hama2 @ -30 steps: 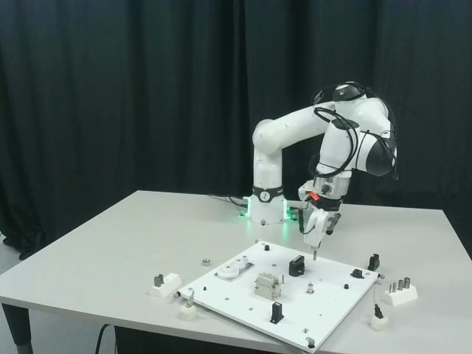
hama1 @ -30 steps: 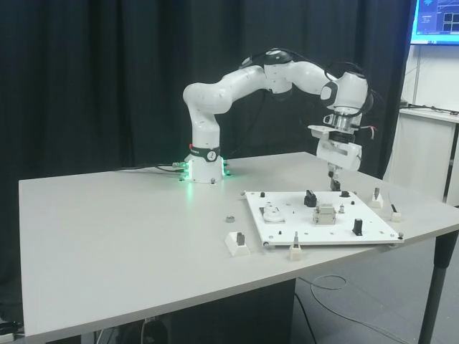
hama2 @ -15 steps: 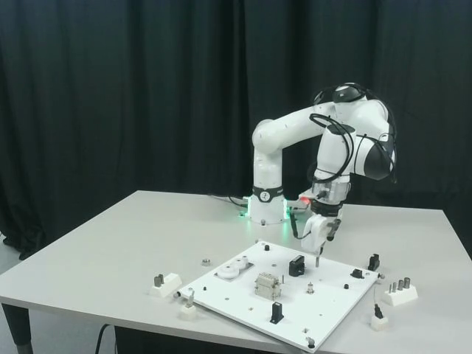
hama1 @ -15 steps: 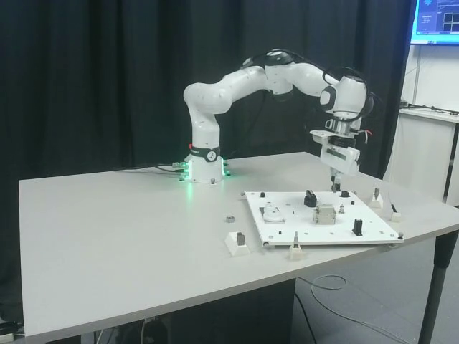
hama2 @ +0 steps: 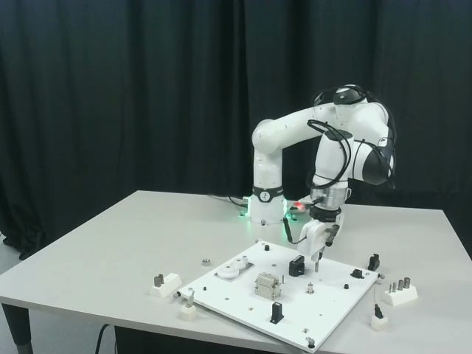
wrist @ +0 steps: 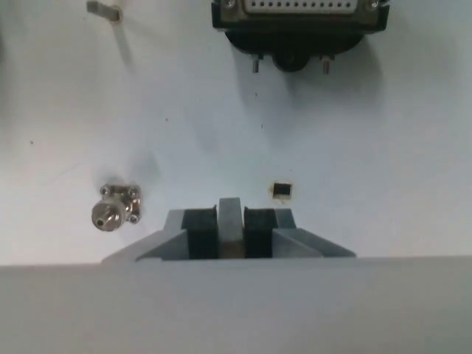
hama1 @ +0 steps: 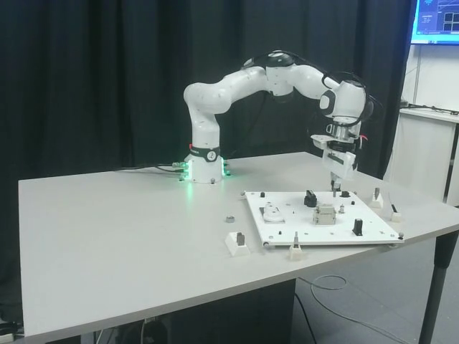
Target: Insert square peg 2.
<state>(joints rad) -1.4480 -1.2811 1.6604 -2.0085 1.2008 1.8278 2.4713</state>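
Now, in the wrist view, the pincer (wrist: 231,234) is clamped on the square peg (wrist: 230,221), a small grey stick held between the two black pads (wrist: 200,230). The square hole (wrist: 281,190) in the white board (wrist: 184,118) is just beside the peg, not under it, so the peg is not in yet. A shiny metal fitting (wrist: 112,212) sits on the board farther from the hole, on the peg's other side, and a big black plug part (wrist: 299,29) is well past the hole. In the first room view, the white arm (hama1: 265,75) reaches over the board (hama1: 323,218) on the grey tabletop (hama1: 122,229), and the pincer (hama1: 335,183) hangs low above it. In the second room view, the pincer (hama2: 316,257) hangs just above the board (hama2: 243,302), near a black block (hama2: 297,266). I think the carrying is done. What is left is a small slide over the hole, then a push down.
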